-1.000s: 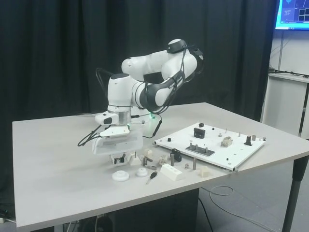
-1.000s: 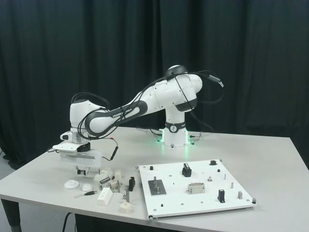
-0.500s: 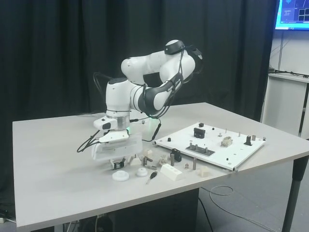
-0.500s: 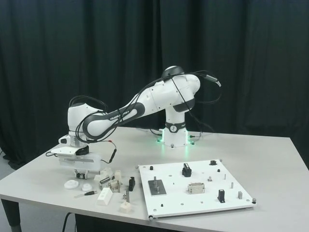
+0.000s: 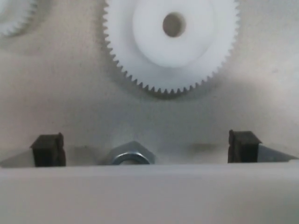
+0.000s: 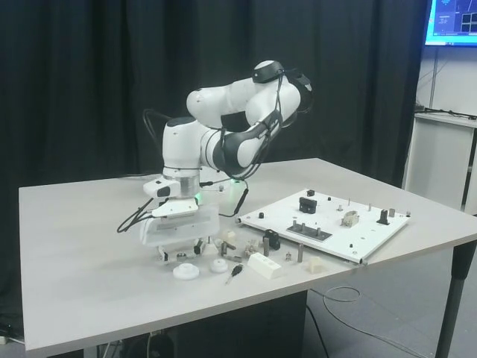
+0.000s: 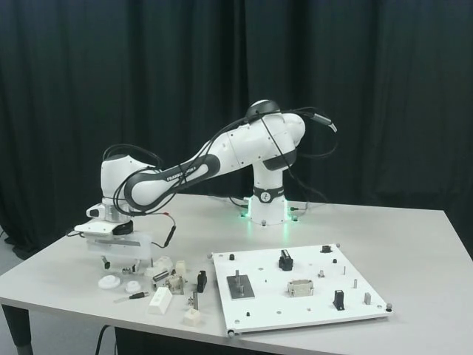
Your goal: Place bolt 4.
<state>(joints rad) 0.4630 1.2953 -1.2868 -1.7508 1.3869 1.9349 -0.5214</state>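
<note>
Grey tabletop [image 6: 82,246], loose parts beside white board [image 6: 328,224].
Claw [image 5: 145,151] spread wide astride hex bolt [image 5: 131,156], low beside white gear [image 5: 170,44], presumably ready for pickup.

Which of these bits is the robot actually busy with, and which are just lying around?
In the job, likely: hex-headed bolt; gripper, open either side of it; white board.
Just lying about: large white gear; small white gear; white block.
</note>
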